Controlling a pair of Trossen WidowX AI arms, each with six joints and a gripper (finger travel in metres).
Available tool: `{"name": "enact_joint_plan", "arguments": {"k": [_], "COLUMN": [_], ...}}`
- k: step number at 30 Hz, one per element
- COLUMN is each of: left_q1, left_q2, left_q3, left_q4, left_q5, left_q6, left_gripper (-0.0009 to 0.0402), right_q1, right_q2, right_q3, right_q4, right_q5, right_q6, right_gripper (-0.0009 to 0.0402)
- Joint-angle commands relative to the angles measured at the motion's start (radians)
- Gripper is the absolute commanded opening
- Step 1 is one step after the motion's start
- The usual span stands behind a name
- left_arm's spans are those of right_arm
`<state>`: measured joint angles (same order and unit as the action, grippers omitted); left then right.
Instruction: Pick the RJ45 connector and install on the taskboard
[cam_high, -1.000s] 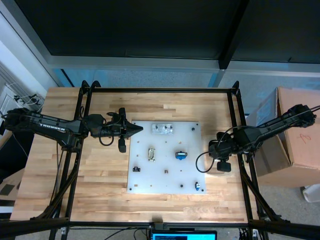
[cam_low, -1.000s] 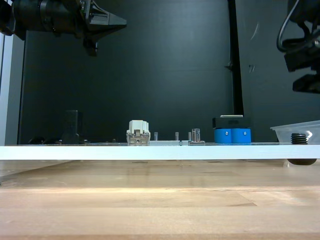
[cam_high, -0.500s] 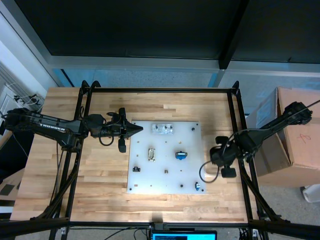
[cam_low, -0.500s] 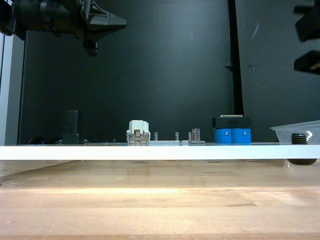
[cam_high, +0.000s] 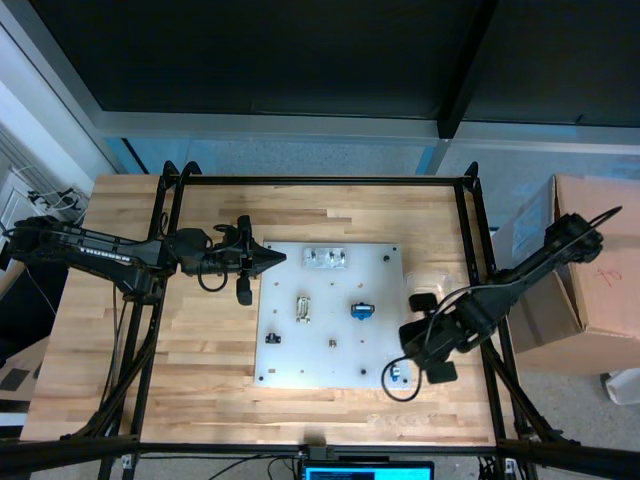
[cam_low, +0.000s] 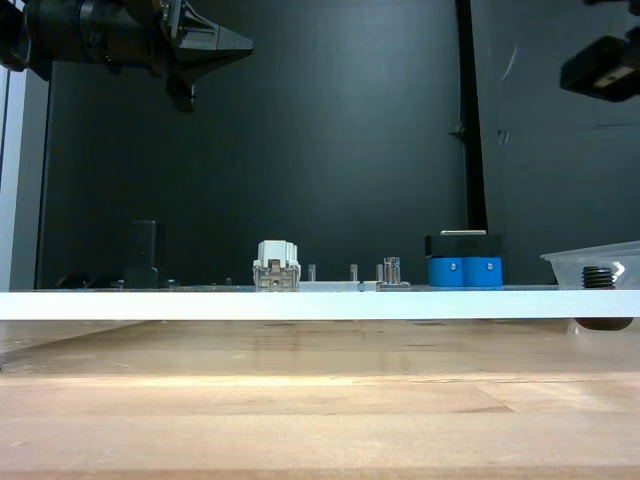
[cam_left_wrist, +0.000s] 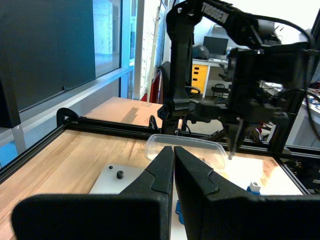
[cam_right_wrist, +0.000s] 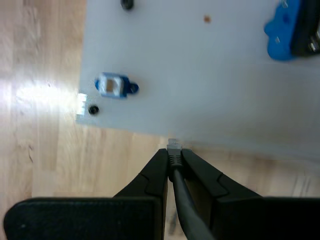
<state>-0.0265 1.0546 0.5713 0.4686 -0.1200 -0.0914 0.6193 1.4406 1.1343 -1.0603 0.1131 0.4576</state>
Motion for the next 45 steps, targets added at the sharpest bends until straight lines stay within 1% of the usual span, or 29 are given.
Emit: {"name": "enact_joint_plan", "arguments": {"k": [1,8,11,14,26,36,45], "left_q1": [0.000,0.000,0.000,0.000,0.000,0.000,0.000], "left_q2": [0.000,0.000,0.000,0.000,0.000,0.000,0.000], "left_q3": [0.000,0.000,0.000,0.000,0.000,0.000,0.000], "left_q4": [0.000,0.000,0.000,0.000,0.000,0.000,0.000], "left_q5": [0.000,0.000,0.000,0.000,0.000,0.000,0.000], "left_q6": [0.000,0.000,0.000,0.000,0.000,0.000,0.000], "left_gripper": [0.0000,0.0000,0.0000,0.0000,0.0000,0.0000,0.0000], "right_q1": [0.003,0.012,0.017,0.023,0.039,0.060,0.073], "right_q2": [0.064,0.158,0.178,0.192,0.222,0.222,0.222], "right_q3": [0.052,0.148,0.170,0.185,0.176,0.155,0.137], "right_q4": [0.000,-0.001,0.000,0.000,0.043,0.055,0.093], "right_q5": [0.000,0.003,0.017,0.019,0.017,0.018,0.018], "right_q6": [-0.002,-0.004,-0.006,-0.002,0.008,0.061,0.071], "right_gripper": [0.0000,0.0000,0.0000,0.0000,0.0000,0.0000,0.0000]}}
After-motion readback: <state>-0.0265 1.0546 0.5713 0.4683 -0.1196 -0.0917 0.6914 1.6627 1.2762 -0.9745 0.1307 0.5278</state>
